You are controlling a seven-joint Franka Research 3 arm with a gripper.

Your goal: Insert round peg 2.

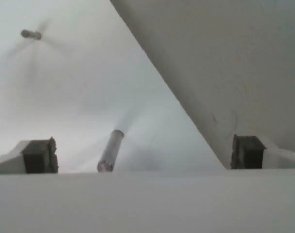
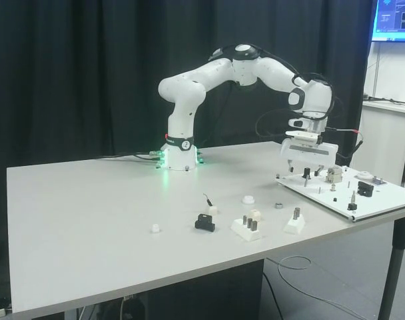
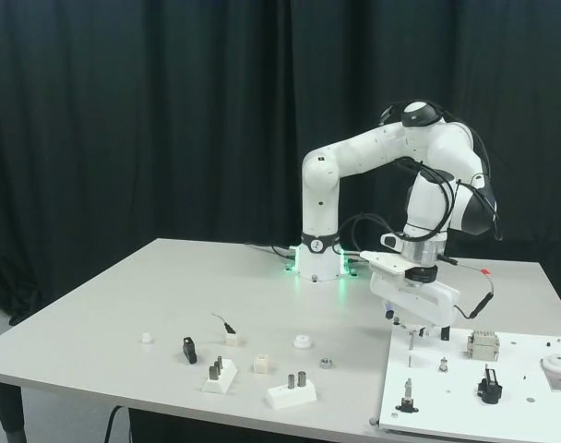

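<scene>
Peg (image 1: 110, 151) — between open hand (image 1: 142, 154) fingers

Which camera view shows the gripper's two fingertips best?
The wrist view: the gripper fills it, black fingertips wide apart over the white board. Both room views show the gripper only small.

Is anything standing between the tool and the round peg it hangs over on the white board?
Nothing visible does. The tool is open above the upright peg on the white board, with clear space between them.
</scene>
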